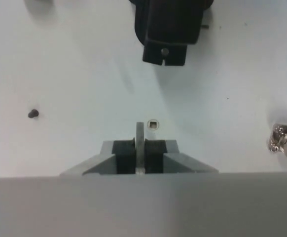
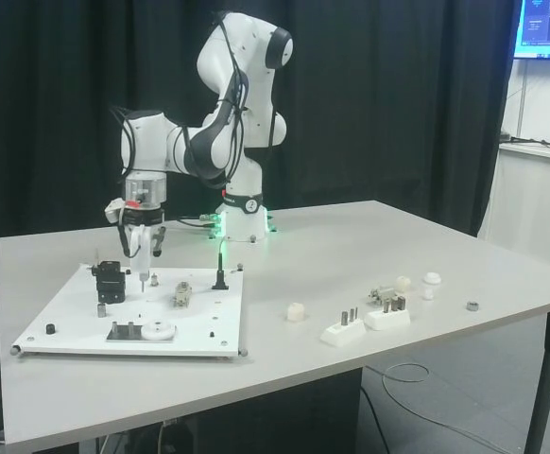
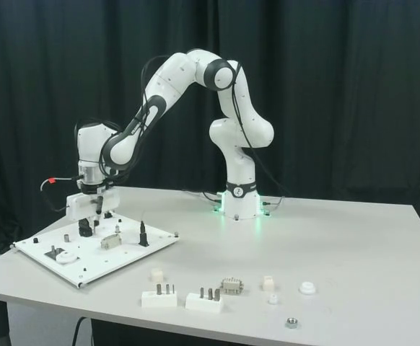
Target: Insert square peg 1.
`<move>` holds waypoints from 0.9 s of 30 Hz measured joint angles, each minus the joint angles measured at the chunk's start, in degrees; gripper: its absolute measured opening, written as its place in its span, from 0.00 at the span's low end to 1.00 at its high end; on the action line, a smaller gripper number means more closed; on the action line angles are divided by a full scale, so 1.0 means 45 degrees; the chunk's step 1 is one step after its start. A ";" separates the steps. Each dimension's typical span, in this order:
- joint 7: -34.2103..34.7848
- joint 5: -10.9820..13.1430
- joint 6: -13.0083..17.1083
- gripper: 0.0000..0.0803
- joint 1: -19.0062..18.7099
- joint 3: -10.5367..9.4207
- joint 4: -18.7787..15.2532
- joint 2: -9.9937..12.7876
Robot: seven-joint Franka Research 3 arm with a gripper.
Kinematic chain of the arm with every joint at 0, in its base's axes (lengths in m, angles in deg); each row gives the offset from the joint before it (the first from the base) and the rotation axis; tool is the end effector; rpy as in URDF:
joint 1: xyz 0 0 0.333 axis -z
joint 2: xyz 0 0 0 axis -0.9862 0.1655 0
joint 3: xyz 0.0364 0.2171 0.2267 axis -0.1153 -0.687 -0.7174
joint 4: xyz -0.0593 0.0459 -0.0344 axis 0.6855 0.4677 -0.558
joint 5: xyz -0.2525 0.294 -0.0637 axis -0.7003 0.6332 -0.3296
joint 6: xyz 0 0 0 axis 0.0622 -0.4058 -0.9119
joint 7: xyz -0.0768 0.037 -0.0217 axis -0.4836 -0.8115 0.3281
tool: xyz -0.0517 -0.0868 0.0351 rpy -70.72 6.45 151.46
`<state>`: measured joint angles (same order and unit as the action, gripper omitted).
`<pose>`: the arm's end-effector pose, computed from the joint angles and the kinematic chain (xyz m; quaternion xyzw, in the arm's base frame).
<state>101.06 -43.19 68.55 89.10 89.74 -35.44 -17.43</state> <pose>0.4227 -0.4156 0.2487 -0.2211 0.9746 -0.0294 0.0198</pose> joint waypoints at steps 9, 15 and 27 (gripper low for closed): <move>-0.0140 0.0257 -0.0204 0.04 0.0001 0.0000 0.0000 0.0092; -0.0173 0.0257 -0.0238 0.04 0.0020 0.0001 0.0000 0.0179; -0.0328 0.0336 -0.0279 0.04 0.0080 0.0001 -0.0003 0.0390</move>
<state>99.59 -41.68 67.30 89.46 89.74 -35.45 -15.67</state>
